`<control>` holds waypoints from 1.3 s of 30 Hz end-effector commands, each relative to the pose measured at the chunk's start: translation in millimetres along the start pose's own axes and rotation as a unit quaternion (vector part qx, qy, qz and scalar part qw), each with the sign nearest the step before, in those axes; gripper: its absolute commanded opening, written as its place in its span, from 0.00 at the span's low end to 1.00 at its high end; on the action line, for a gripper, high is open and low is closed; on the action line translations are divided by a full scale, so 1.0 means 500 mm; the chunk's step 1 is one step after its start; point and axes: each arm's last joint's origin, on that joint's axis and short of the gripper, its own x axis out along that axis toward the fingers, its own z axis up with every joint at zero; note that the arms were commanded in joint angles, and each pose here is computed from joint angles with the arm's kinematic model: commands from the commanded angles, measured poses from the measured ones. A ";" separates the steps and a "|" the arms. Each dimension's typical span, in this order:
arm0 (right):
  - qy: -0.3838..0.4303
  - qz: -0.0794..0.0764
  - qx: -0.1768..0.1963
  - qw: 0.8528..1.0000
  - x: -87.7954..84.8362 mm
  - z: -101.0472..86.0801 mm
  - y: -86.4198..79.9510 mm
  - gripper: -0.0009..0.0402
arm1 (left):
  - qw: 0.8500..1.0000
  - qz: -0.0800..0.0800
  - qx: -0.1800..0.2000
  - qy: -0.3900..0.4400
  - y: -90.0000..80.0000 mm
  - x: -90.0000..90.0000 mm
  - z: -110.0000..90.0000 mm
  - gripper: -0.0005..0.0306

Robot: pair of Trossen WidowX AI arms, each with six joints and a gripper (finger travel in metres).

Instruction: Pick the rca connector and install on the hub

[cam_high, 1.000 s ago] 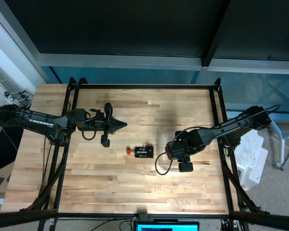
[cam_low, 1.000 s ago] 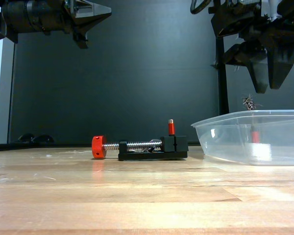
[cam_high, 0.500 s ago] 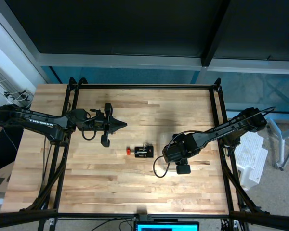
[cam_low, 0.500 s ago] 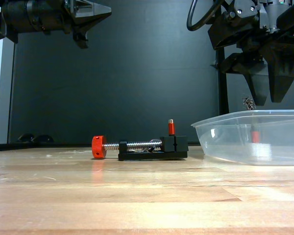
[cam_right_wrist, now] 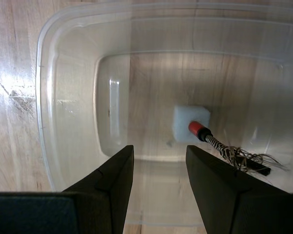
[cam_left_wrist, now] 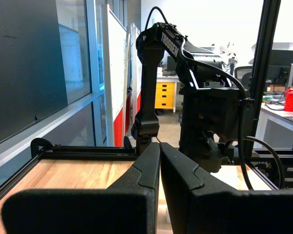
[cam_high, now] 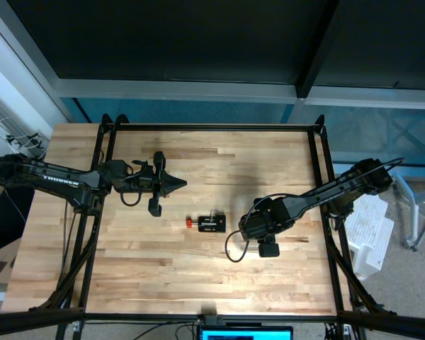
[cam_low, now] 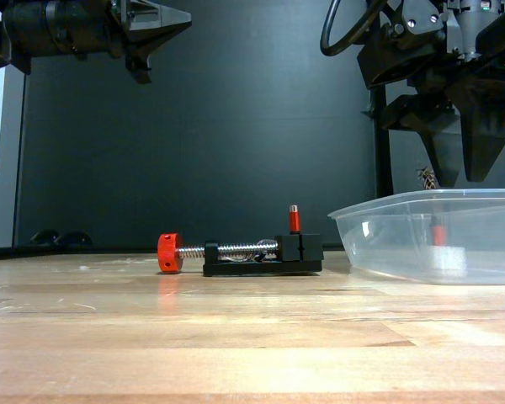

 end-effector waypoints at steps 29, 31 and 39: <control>-0.003 0.001 0.017 1.000 0.056 -0.022 -0.002 0.38 | 1.000 0.000 0.000 0.000 0.000 0.000 0.000 0.02; -0.006 0.002 0.020 1.000 0.064 -0.025 -0.002 0.38 | 1.000 0.000 0.000 0.000 0.000 0.000 0.000 0.02; -0.009 0.003 0.025 1.000 0.071 -0.027 -0.002 0.38 | 1.000 0.000 0.000 0.000 0.000 0.000 0.000 0.02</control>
